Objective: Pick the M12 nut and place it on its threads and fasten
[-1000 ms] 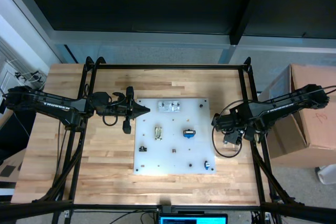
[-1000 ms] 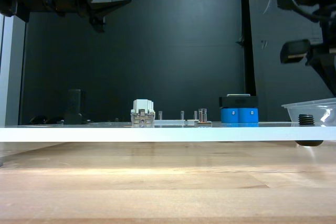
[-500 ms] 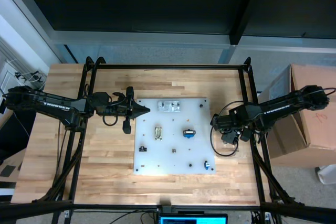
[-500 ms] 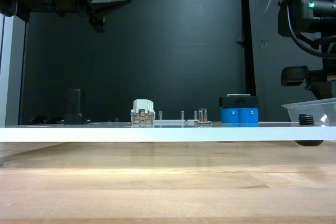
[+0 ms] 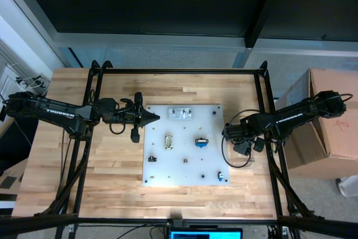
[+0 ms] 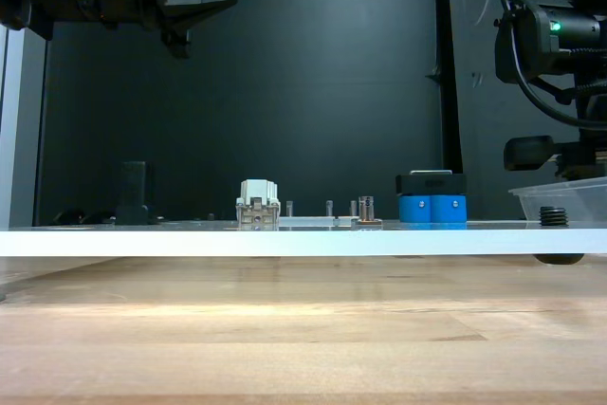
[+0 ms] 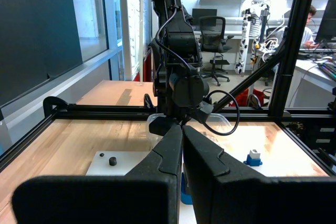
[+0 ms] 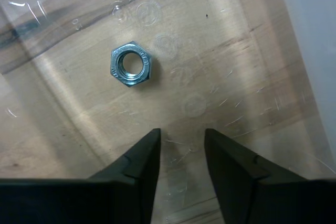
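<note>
The silver M12 nut [image 8: 130,65] lies flat and free on the floor of the clear tray [image 8: 247,40], clear of its stud. My right gripper [image 8: 181,136] hangs over the tray just short of the nut, its fingers [image 8: 140,156] apart with nothing between them. In the high view the right gripper [image 5: 241,148] is just off the white board's [image 5: 168,163] right edge. The black ribbed stud [image 6: 554,217] stands bare. My left gripper [image 7: 182,129] is shut and empty, held high over the board's left edge [image 5: 152,117].
The board carries a blue connector block [image 6: 432,206], a white connector [image 6: 258,206] and a silver post [image 6: 366,208]. The clear tray [image 6: 569,198] sits to the right of the board. A cardboard box [image 5: 327,121] stands beyond the table's right edge.
My right arm has swung inward toward the board and come down over the tray. The left arm has not moved.
</note>
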`<control>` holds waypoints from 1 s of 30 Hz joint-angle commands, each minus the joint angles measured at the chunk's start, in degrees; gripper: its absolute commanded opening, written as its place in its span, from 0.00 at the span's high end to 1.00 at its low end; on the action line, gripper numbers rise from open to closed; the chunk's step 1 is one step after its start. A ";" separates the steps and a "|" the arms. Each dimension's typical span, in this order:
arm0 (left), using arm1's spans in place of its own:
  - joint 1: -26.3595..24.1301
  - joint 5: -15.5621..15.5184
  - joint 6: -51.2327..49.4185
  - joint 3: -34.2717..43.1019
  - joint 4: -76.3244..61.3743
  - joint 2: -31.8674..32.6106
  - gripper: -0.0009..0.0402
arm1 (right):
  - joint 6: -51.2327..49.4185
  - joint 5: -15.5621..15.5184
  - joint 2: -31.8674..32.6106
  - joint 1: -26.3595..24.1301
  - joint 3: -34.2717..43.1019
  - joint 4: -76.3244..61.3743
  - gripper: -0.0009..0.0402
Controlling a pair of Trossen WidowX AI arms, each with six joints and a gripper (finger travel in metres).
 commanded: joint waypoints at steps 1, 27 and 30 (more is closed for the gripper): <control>0.02 0.02 0.00 0.02 0.00 0.02 0.98 | 0.04 0.02 0.02 0.00 0.02 0.07 0.82; 0.00 0.02 0.02 0.02 0.00 0.02 0.98 | 2.05 0.20 -2.19 3.15 18.56 -16.74 0.98; 0.00 0.02 0.00 0.02 0.00 0.02 0.98 | 2.05 0.17 -2.19 4.04 19.96 -17.53 0.98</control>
